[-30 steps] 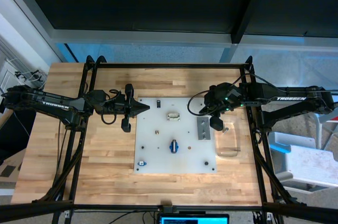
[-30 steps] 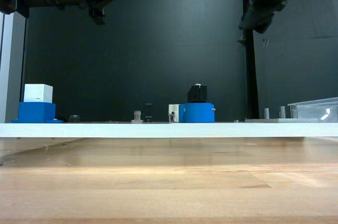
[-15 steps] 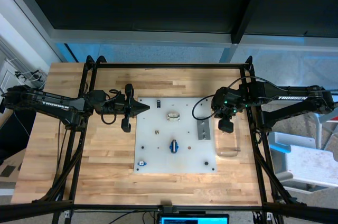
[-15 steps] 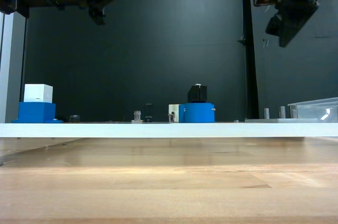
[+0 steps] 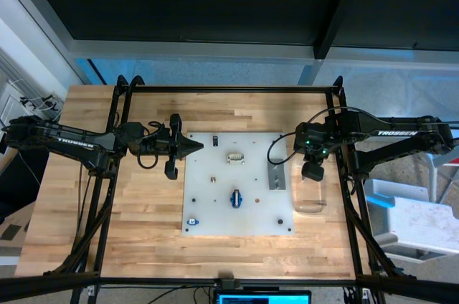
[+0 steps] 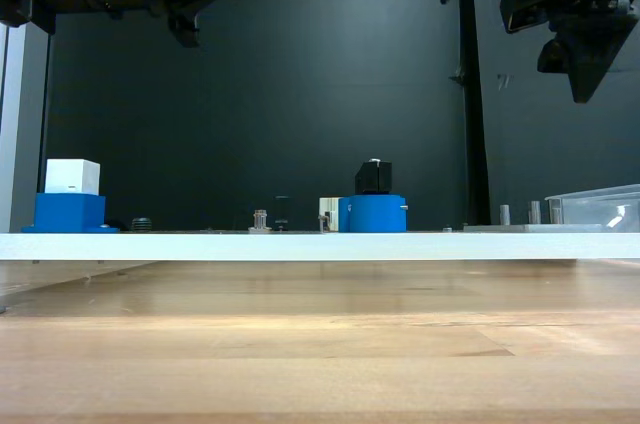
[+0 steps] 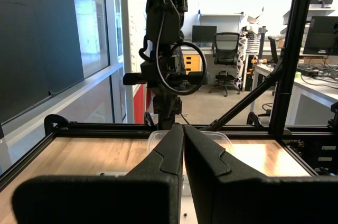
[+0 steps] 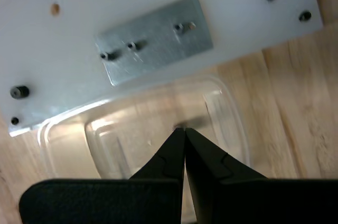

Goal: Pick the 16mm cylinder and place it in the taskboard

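The right gripper [image 5: 313,172] has swung off the grey block [image 5: 277,174] at the board's edge and now hangs high over the clear tray [image 5: 308,209]; the left gripper [image 5: 197,145] has not shifted, held level above the table just short of the taskboard [image 5: 215,207], pointing inward.

In the right wrist view the right gripper's fingertips [image 8: 177,135] are pressed together with no gap and nothing seen between them; the tray floor lies straight below them; the grey block, with three small pegs standing on it, sits beyond the tips on the white plate. A small dark shape just past the tips, on the tray floor, looks like the 16mm cylinder [image 8: 180,126]; it is too small to be sure, and it is not in the taskboard.

The left gripper's fingers [image 7: 169,150] are likewise closed on each other, empty; the right arm stands straight ahead of them across the table.

The blue round fitting [image 5: 235,198] lies well to the board side of the right gripper, between the two grippers.
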### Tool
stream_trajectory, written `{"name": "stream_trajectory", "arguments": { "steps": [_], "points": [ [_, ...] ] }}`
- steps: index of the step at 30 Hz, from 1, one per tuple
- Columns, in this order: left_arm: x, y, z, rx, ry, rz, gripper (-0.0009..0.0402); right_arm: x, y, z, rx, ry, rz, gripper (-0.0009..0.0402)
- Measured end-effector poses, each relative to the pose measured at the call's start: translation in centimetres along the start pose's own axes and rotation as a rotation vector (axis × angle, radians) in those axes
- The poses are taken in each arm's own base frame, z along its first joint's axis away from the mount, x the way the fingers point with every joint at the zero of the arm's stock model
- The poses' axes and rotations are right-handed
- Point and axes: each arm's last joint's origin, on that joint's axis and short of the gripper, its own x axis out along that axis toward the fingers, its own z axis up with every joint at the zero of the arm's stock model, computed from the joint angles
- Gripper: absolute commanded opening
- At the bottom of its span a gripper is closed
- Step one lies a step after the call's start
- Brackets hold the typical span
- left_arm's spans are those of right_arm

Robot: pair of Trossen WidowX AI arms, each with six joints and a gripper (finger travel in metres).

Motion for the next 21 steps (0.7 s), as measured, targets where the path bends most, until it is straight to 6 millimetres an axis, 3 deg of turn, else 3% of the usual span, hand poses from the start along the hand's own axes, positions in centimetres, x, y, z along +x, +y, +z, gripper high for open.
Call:
{"name": "stream_trajectory", "arguments": {
  "steps": [21],
  "points": [
    [0.0,0.0,0.0,0.0,0.0,0.0,0.0,1.6,0.7,-1.6,-0.003,0.1,-0.042,0.0]
  ]
}}
